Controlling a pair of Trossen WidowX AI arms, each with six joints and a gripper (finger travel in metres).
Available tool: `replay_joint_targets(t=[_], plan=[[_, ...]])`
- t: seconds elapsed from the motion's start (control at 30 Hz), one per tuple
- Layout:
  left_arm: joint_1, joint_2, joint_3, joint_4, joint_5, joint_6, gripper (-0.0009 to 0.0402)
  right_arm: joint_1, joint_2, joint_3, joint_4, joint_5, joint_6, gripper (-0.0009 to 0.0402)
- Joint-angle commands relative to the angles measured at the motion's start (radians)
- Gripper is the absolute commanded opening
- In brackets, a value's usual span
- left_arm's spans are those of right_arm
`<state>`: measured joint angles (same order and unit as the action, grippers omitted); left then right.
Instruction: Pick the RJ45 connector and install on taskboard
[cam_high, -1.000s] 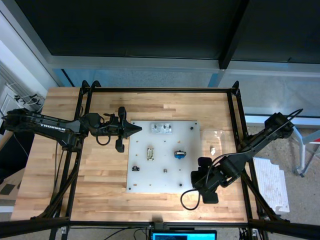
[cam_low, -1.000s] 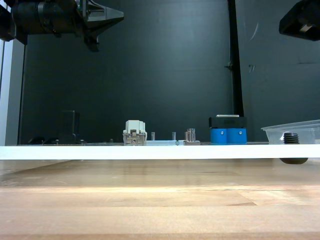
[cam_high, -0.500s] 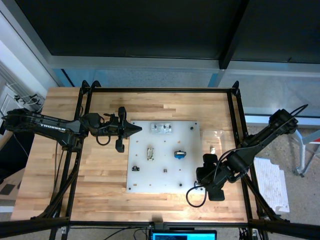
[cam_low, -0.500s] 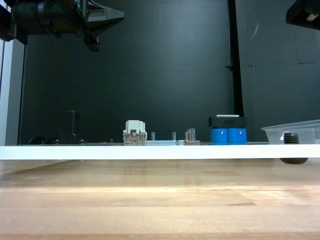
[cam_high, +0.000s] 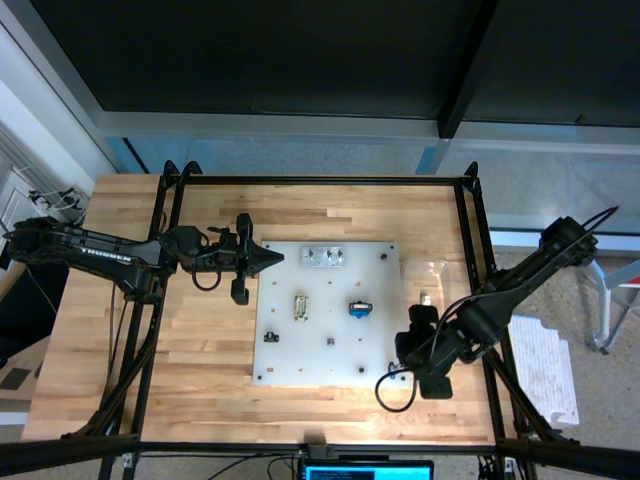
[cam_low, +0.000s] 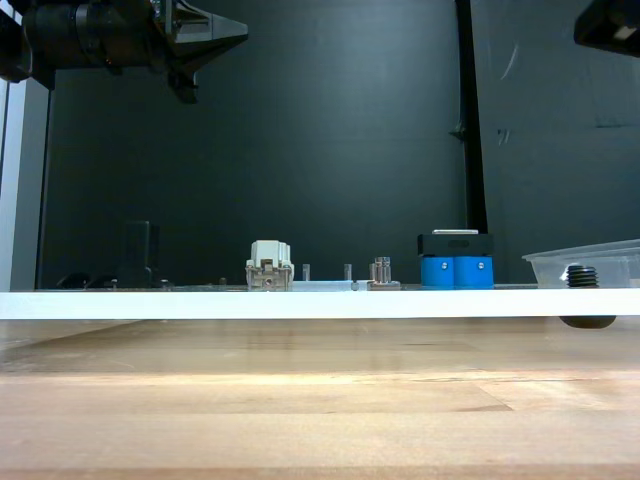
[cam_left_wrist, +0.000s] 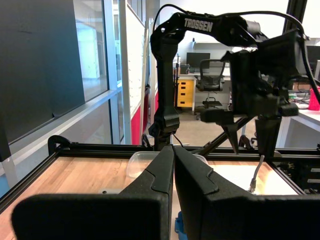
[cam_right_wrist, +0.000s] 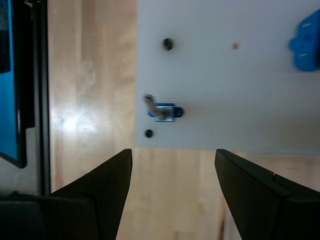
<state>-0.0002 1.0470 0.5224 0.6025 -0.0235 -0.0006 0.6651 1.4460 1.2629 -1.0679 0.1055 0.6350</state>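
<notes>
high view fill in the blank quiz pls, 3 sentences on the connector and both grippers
1. The RJ45 connector lies just off the taskboard's ____ edge.
2. The right gripper, hovering near that edge, is ____ and empty.
3. The left gripper, above the taskboard's left edge, is ____ and empty.

Missing words: right; open; shut

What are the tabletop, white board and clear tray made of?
Tabletop: wood, pale grained strips. Taskboard: probably matte white plastic. Tray: likely thin plastic, see-through. Left gripper, shut, hovers over the board's far left corner; right gripper, open, raised beside its right edge.
</notes>
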Motion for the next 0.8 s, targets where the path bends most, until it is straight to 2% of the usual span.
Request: replay_joint_targets(t=[0.03,0.23,0.43,0.63,0.8], plan=[[0.000,0.000,0.000,0.000,0.000,0.000,0.0000,-0.025,-0.050,-0.015,-0.024,0.061,-0.043,0.0231],[0.000,0.000,0.000,0.000,0.000,0.000,0.0000,-0.137,-0.153,-0.057,-0.051,0.060,-0.139,0.0231],[0.000,0.000,0.000,0.000,0.000,0.000,0.0000,-0.293,-0.216,-0.065,-0.050,0.060,-0.299,0.0228],[0.000,0.000,0.000,0.000,0.000,0.000,0.0000,-0.475,-0.248,-0.065,-0.037,0.060,-0.466,0.0197],[0.000,0.000,0.000,0.000,0.000,0.000,0.0000,-0.579,-0.256,-0.065,0.016,0.051,-0.588,0.0163]])
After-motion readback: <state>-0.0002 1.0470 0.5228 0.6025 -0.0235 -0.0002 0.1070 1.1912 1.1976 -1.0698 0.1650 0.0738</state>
